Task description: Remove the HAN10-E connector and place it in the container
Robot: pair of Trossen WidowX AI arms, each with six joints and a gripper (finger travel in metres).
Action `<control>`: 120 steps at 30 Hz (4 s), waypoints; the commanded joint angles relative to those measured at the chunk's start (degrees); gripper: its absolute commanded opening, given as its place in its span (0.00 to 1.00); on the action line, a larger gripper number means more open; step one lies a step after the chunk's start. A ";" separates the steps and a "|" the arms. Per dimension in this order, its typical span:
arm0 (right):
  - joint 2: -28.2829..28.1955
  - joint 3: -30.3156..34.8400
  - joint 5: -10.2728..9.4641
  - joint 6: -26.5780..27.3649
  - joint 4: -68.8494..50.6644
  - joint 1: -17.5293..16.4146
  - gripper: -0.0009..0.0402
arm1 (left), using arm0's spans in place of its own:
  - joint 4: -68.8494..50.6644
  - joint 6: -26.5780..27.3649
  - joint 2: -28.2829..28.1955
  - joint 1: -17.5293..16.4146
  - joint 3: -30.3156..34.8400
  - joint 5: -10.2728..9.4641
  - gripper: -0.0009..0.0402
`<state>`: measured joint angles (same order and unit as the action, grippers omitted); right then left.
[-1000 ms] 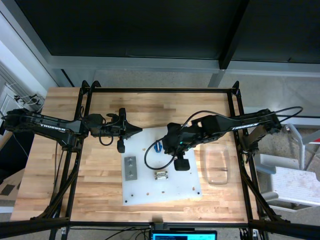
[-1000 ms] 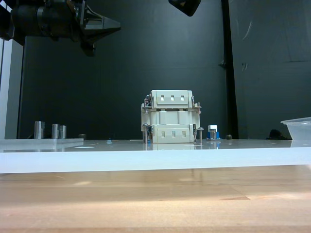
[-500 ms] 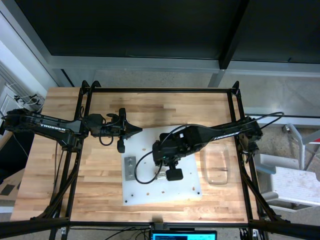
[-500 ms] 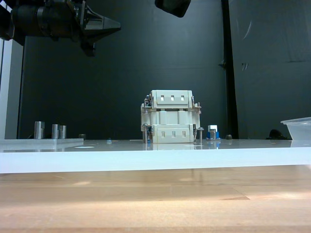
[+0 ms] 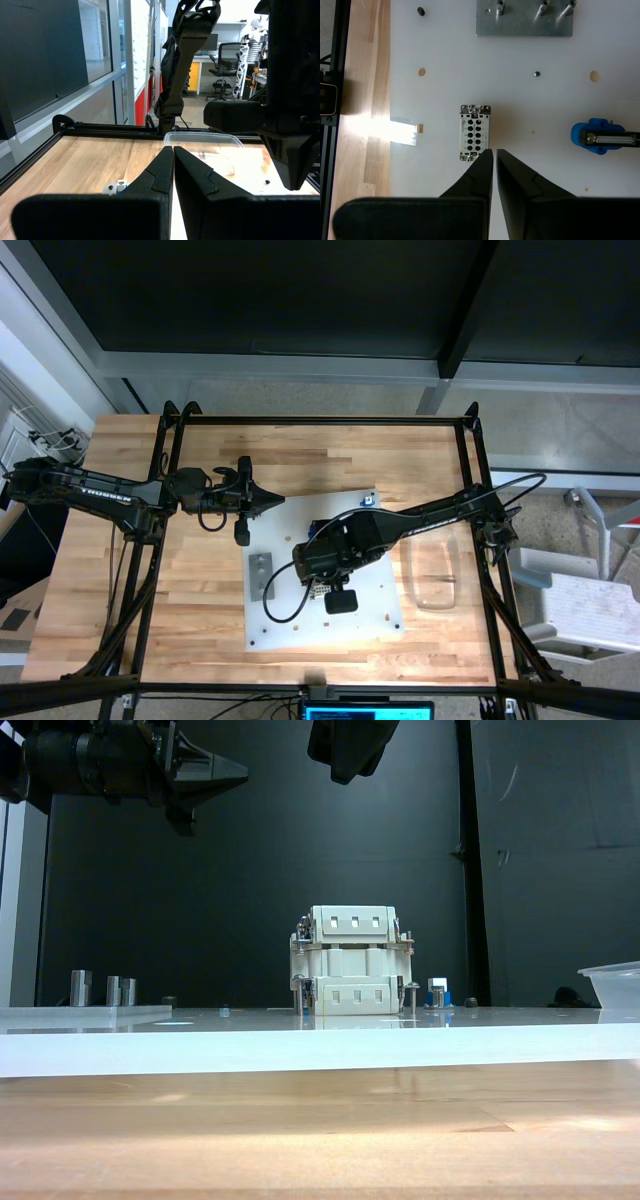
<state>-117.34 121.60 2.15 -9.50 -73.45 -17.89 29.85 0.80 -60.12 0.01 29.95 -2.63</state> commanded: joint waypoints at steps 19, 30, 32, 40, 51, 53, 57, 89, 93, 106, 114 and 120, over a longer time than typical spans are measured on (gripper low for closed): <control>-5.25 -0.48 1.20 -5.25 1.33 -1.31 0.69 | 0.02 0.00 0.02 -0.02 0.00 0.00 0.02; -6.86 -0.96 1.16 -5.25 2.54 -2.19 0.69 | 0.02 0.00 0.02 0.00 0.00 0.00 0.02; -7.37 -1.03 1.16 -5.22 2.58 -2.36 0.69 | 0.00 0.00 0.02 -0.02 0.00 0.00 0.02; -9.11 -1.09 1.22 -4.94 3.54 -2.67 0.69 | 0.02 0.00 0.02 0.00 0.00 0.00 0.02; -10.67 -1.44 1.31 -3.67 3.67 -2.73 0.69 | 0.02 0.00 0.02 -0.02 0.00 0.00 0.02; -10.67 -1.73 1.27 -3.67 3.80 -2.73 0.69 | 0.00 0.00 0.02 0.00 0.00 0.00 0.02; -11.08 -2.67 1.25 -3.54 4.31 -2.73 0.69 | 0.04 0.00 0.02 0.00 0.00 0.00 0.02; -11.04 -4.85 -1.29 -3.04 6.47 -2.62 0.16 | 0.00 0.00 0.02 -0.02 0.00 0.00 0.02; -11.02 -4.85 -1.29 -2.89 6.47 -2.62 0.10 | 0.02 0.00 0.02 -0.02 0.00 0.00 0.02; -9.40 -4.85 -1.27 -2.21 6.32 -2.60 0.08 | 0.02 0.00 0.00 0.00 0.00 0.00 0.02; -7.17 -4.85 -1.14 -2.23 4.83 -2.60 0.09 | 0.02 0.00 0.00 -0.02 0.00 0.00 0.02; -4.59 -4.94 -1.18 -2.21 3.32 -2.60 0.09 | 0.02 0.00 0.00 0.00 0.00 0.00 0.02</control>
<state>-122.50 116.77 0.84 -11.62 -69.91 -20.49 29.87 0.80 -60.10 0.01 29.93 -2.63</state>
